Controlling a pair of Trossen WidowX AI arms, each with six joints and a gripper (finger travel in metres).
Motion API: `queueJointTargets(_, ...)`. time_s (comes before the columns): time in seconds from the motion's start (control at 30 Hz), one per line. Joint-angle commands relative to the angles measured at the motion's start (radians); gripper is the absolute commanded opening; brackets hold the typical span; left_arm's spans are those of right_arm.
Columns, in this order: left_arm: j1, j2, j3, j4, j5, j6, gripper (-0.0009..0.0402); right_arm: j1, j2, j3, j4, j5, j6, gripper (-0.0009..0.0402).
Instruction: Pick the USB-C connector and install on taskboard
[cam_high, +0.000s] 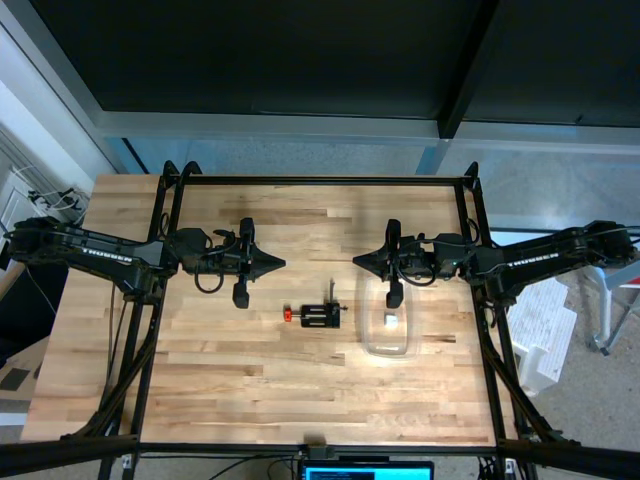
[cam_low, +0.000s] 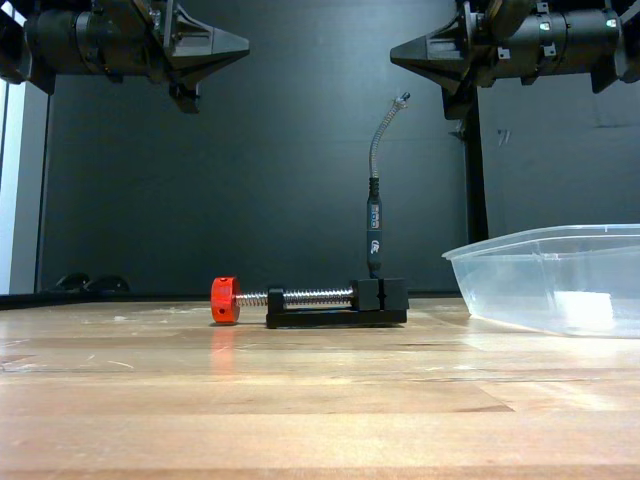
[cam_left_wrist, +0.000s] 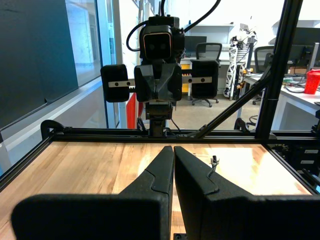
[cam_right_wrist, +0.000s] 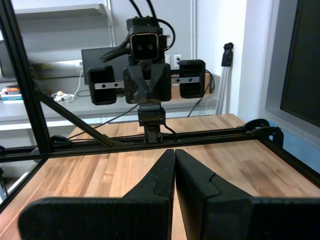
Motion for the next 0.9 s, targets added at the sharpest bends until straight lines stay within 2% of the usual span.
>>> queueJointTargets(0.03,0.000,0.000,0.000,0.000,0.000,0.000,0.0000,-0.002,0.001,0.008,-0.009,0.000,-0.004,0.0000)
queueJointTargets(0.43,0.000,0.000,0.000,0.000,0.000,0.000,0.0000,-0.010,0.000,0.031,-0.036,-0.011,-0.007,0.0000)
queueJointTargets(0.5,0.000,0.000,0.000,0.000,0.000,0.000,0.0000,-0.016,0.000,0.031,-0.036,-0.029,-0.006,0.0000)
queueJointTargets(0.9,0.000,0.000,0.000,0.000,0.000,0.000,0.0000,-0.019,0.000,0.076,-0.132,-0.027,-0.014,0.0000)
